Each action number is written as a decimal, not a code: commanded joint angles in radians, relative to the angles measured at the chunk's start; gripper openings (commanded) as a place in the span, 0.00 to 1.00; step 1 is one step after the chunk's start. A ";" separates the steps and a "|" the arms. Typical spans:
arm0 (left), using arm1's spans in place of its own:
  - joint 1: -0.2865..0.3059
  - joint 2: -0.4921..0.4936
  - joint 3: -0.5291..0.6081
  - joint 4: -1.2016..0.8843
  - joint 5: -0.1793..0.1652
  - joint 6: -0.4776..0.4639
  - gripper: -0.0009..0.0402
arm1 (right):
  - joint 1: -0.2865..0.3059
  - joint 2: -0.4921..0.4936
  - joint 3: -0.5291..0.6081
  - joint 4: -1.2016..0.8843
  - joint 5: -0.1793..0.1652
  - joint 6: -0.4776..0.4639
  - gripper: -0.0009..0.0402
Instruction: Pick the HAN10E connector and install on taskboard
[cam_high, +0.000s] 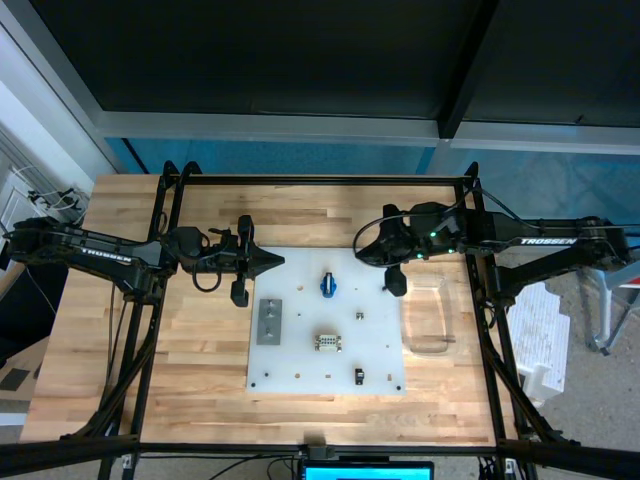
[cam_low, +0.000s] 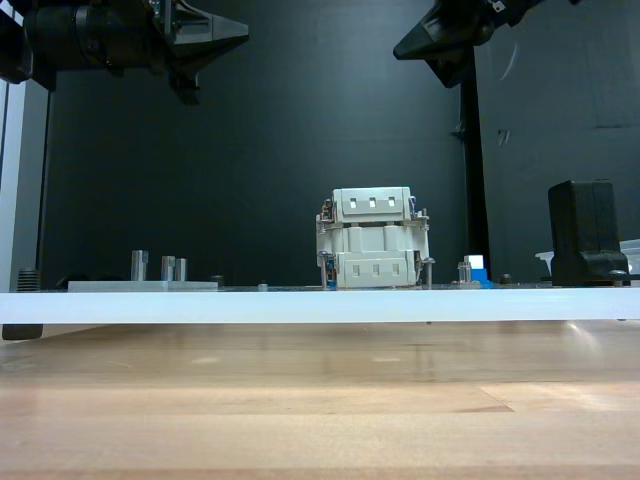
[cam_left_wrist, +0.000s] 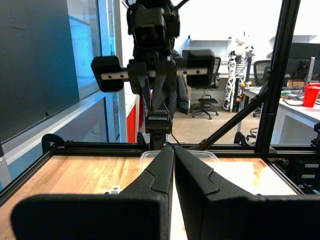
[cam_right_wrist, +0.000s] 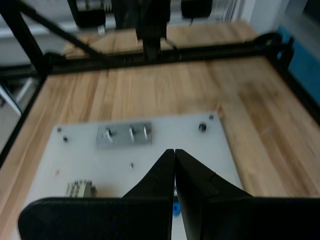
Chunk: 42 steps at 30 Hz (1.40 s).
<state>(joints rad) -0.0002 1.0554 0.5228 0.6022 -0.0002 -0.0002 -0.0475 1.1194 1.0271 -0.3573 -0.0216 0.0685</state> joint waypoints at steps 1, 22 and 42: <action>0.000 0.000 0.000 0.000 0.000 0.000 0.02 | -0.008 -0.034 -0.055 0.095 0.001 0.002 0.02; 0.000 0.000 0.000 0.000 0.000 0.000 0.02 | 0.011 -0.066 -0.322 0.663 0.053 0.026 0.02; 0.000 0.000 0.000 0.000 0.000 0.000 0.02 | 0.015 -0.096 -0.441 0.820 0.016 0.029 0.02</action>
<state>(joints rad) -0.0002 1.0554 0.5228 0.6022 -0.0006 -0.0002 -0.0326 1.0248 0.5858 0.4629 -0.0025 0.0990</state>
